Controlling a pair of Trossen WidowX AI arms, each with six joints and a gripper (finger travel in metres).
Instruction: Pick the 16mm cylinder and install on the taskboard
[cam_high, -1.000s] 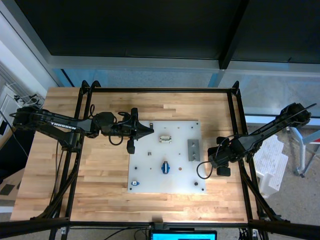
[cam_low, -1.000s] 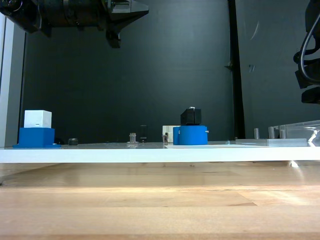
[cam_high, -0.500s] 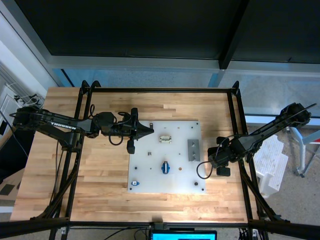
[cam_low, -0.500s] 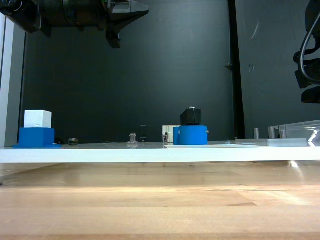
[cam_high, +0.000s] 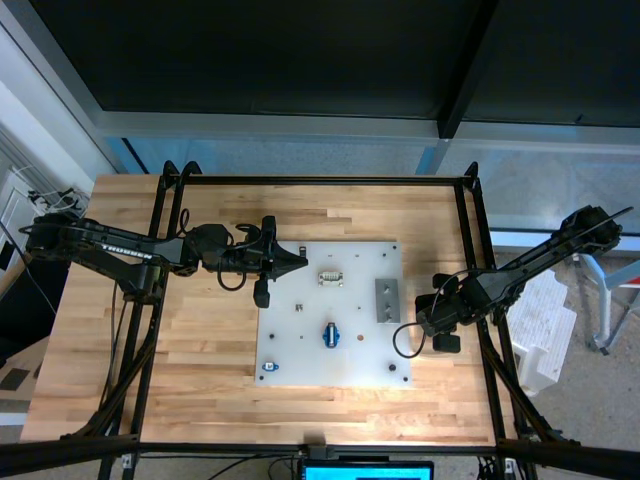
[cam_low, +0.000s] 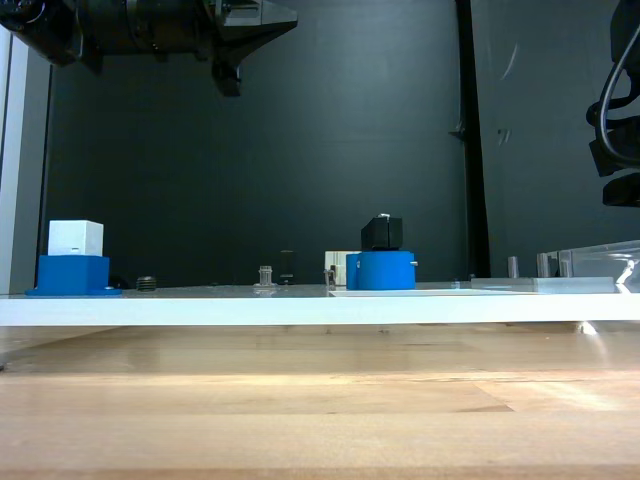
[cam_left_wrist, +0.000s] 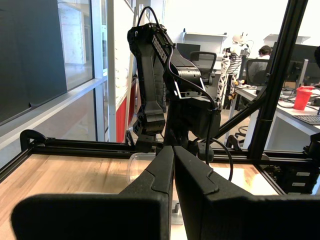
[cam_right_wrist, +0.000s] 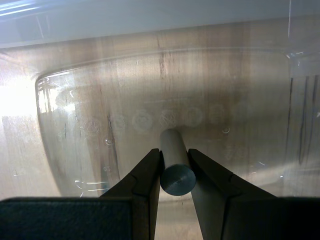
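Right gripper (cam_right_wrist: 175, 156): its fingers are closed on the 16mm cylinder and press it from both sides.
16mm cylinder (cam_right_wrist: 177, 179): it sits between the fingertips of the right gripper. Its flat round end faces the wrist camera, and its body points away past the fingertips.
Clear tray (cam_right_wrist: 115, 95): it lies just beyond the held cylinder, on the table. I cannot tell whether the cylinder touches the tray floor.
Wooden table (cam_high: 200, 360): it is under the tray and the board.
Taskboard (cam_high: 300, 355): it lies flat just beside the right gripper, on the gripper's inner side. The gripper stands off the board's right edge.
Grey block (cam_high: 387, 298): it is the board part nearest to the right gripper.
Blue knob (cam_high: 331, 335): it is farther in, near the middle of the board.
Left gripper (cam_left_wrist: 173, 150): it is across the board from the right gripper, well apart. It is held high over the board's far left corner, its fingers pressed together with nothing between them.
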